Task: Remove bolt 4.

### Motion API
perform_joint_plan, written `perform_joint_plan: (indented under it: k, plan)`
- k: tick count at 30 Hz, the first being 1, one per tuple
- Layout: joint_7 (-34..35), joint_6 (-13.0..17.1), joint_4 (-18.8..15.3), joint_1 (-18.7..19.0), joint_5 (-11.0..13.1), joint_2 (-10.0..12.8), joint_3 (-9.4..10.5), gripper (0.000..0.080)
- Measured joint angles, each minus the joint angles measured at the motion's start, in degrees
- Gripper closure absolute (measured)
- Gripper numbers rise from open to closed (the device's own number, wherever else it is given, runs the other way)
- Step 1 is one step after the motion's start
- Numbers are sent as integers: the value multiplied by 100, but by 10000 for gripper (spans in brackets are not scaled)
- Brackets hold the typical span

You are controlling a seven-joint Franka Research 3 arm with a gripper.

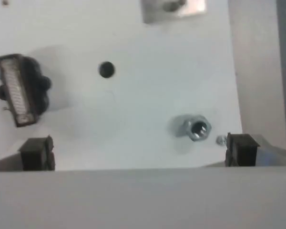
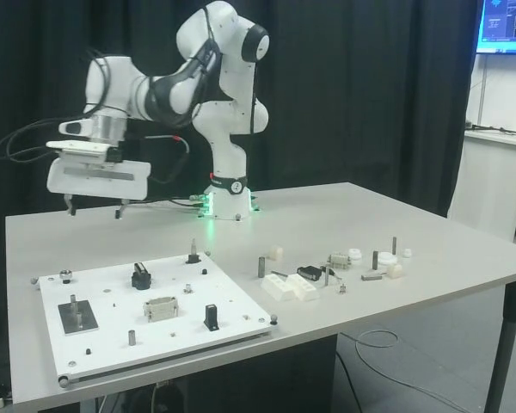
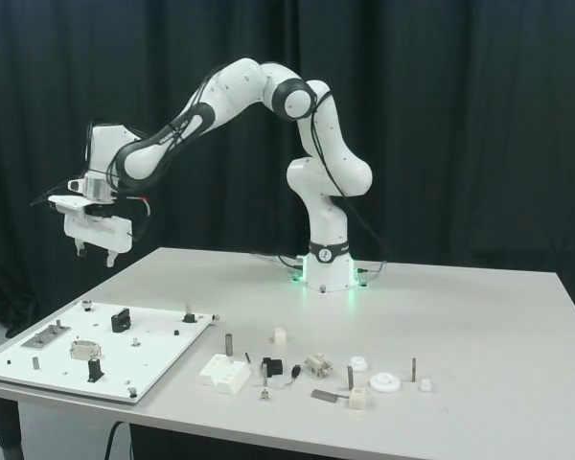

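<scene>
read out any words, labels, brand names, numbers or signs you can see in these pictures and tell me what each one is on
No text can be read in any view.
Screen at the top corner of the first room view: it shows some content, too small to read.
White board, the parts on it and the loose parts on the grey table: no visible labels or numbers.
White arm and gripper: no readable brand mark.

1 arm [image 3: 259,91], 1 white board [image 2: 112,331], 1 table [image 3: 479,316], approx 12 loose parts [image 3: 316,369]
</scene>
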Motion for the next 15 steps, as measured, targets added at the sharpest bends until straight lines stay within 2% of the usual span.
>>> perform_joint_plan:
  k: [5,11,15]
  plan:
    - [87,-345,178,-280,257,96,0,3]
    - [176,-739,446,-519,317,270,3,3]
    - [560,-919,621,-631,383,412,3,3]
